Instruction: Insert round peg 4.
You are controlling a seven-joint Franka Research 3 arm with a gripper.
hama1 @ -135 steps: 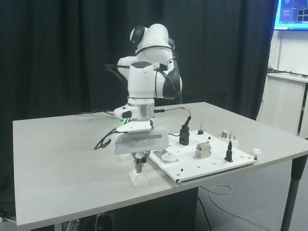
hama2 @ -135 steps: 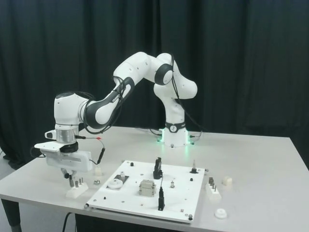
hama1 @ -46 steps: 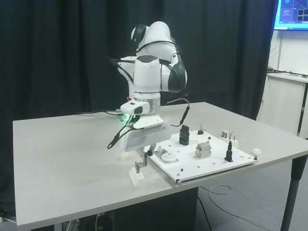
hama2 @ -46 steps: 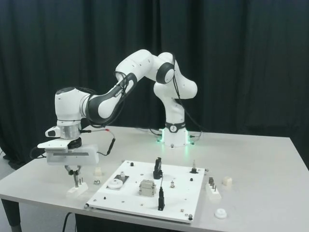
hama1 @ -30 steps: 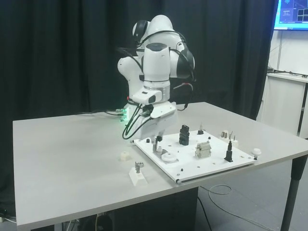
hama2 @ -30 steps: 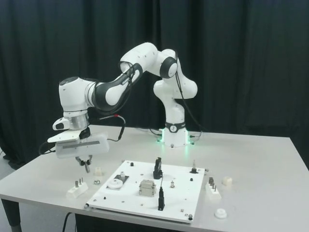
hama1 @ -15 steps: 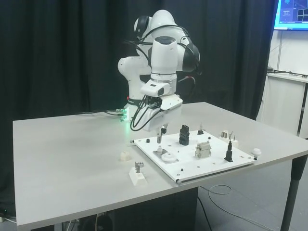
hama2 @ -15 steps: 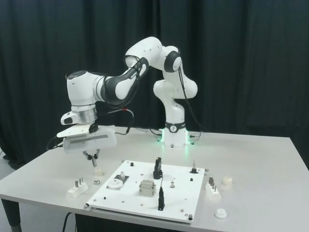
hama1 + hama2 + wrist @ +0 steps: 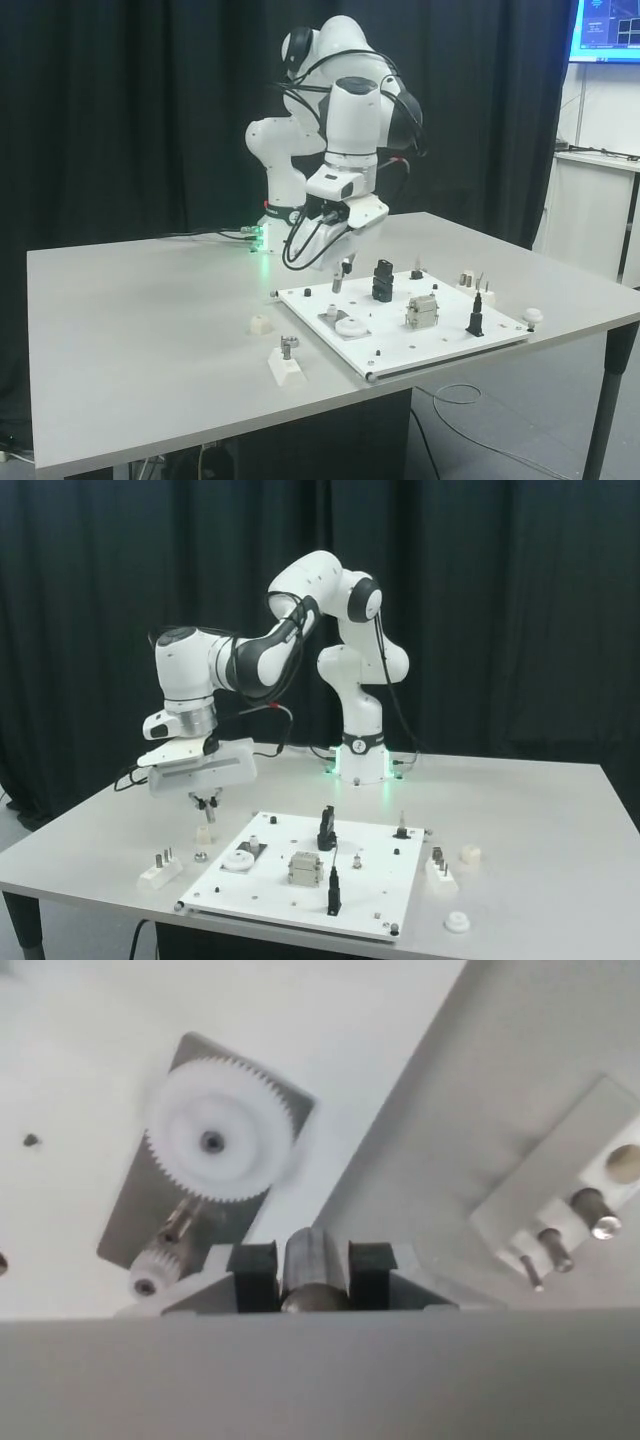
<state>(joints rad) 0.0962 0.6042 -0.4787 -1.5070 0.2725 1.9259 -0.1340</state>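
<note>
My gripper [image 9: 315, 1278] is shut on a grey round peg [image 9: 314, 1265], which stands upright between the black pads [image 9: 255, 1272]. In the room views the gripper [image 9: 340, 270] hangs above the near-left part of the white board [image 9: 440, 340], a short way over it. Below it in the wrist view lie a white gear [image 9: 220, 1130] on a grey plate and a smaller gear [image 9: 148, 1278]. The white peg holder [image 9: 288, 366] stands on the table beside the board with other pegs [image 9: 592, 1212] upright in it and one hole bare. The holder [image 9: 160, 871] is left of the gripper [image 9: 205, 803].
The board [image 9: 380, 880] carries black connectors [image 9: 382, 280], a grey block [image 9: 423, 311] and small studs. A small white block [image 9: 259, 323] sits on the table near the holder. A white cap [image 9: 533, 315] and another holder [image 9: 439, 873] lie beyond the board's right side.
The gripper rose from the peg holder with the peg in it and swung away from the holder, up and over the board's edge near the gears.
</note>
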